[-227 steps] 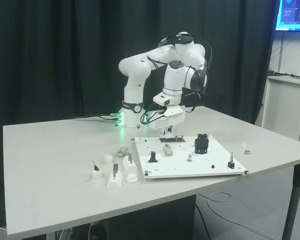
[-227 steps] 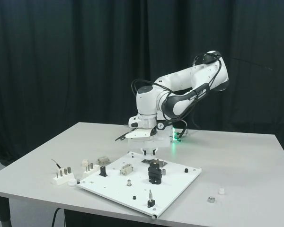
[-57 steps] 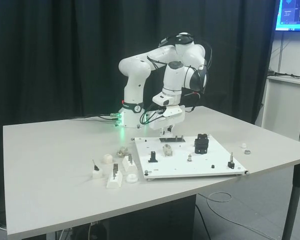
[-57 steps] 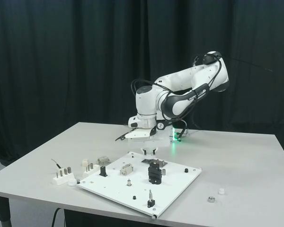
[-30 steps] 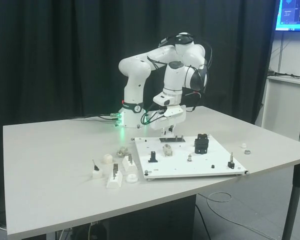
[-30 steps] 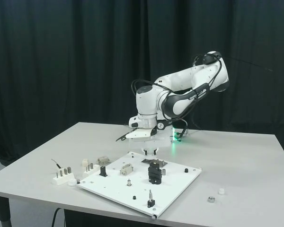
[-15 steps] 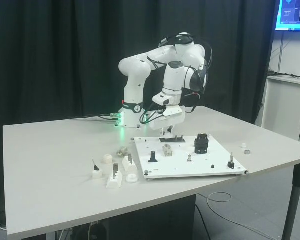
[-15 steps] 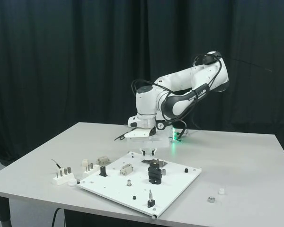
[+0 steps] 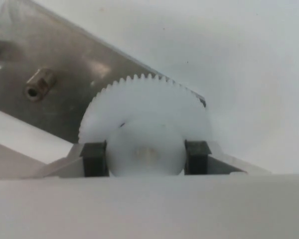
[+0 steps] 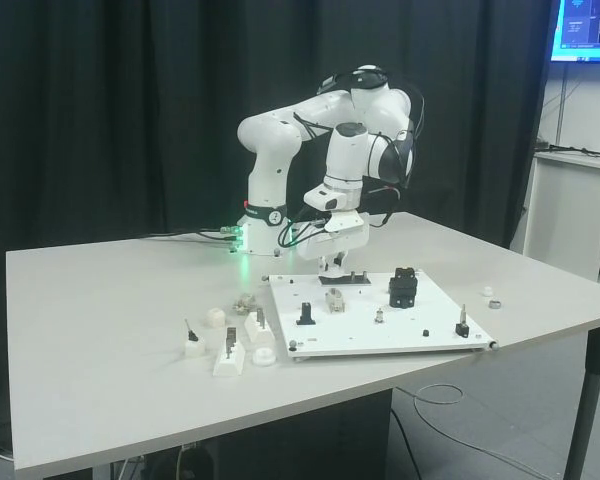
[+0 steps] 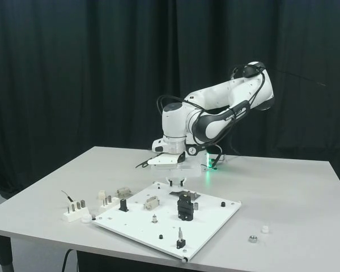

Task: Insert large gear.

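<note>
Compared with the frames from several seconds ago, I see the wrist slightly higher above the far edge of the white board [image 10: 380,340]; nothing on the table [image 10: 100,300] has shifted. The gripper [image 9: 145,158] is clamped on the hub of the large gear [image 9: 145,112], one black pad [image 9: 95,158] on each side, so the fingers are closed to hub width and the toothed rim stands clear of them. In the wrist view the gear hangs over a grey metal plate [image 9: 65,84] carrying one short peg [image 9: 39,83], which sits at about ten o'clock from the gear. In my judgement the step in hand is alignment before insertion. To do it well, I centre the gear bore over its shaft, keep the gear face level with the plate, descend slowly, and rotate slightly if the teeth meet a neighbouring gear. I cannot see the target shaft itself. Count: one gear held, one peg visible on the plate, one board, one black block [image 10: 403,288] on it, and a small cluster of loose white parts [image 10: 230,345] at about nine o'clock from the board.
</note>
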Controlling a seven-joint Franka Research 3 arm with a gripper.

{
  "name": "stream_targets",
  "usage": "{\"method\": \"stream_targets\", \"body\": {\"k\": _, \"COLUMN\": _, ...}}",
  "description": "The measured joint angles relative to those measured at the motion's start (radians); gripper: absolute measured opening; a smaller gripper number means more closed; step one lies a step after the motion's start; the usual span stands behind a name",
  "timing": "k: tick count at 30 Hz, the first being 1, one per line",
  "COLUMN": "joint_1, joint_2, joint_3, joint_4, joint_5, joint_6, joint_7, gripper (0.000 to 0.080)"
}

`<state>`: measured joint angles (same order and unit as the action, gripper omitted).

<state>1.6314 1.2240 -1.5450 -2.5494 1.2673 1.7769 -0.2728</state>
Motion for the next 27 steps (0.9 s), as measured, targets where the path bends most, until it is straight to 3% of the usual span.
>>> {"method": "stream_targets", "body": {"k": 27, "joint_1": 0.002, "joint_2": 0.0, "joint_3": -0.003, "joint_4": 0.002, "joint_5": 0.002, "joint_6": -0.032, "joint_7": 0.0, "gripper": 0.0331}}
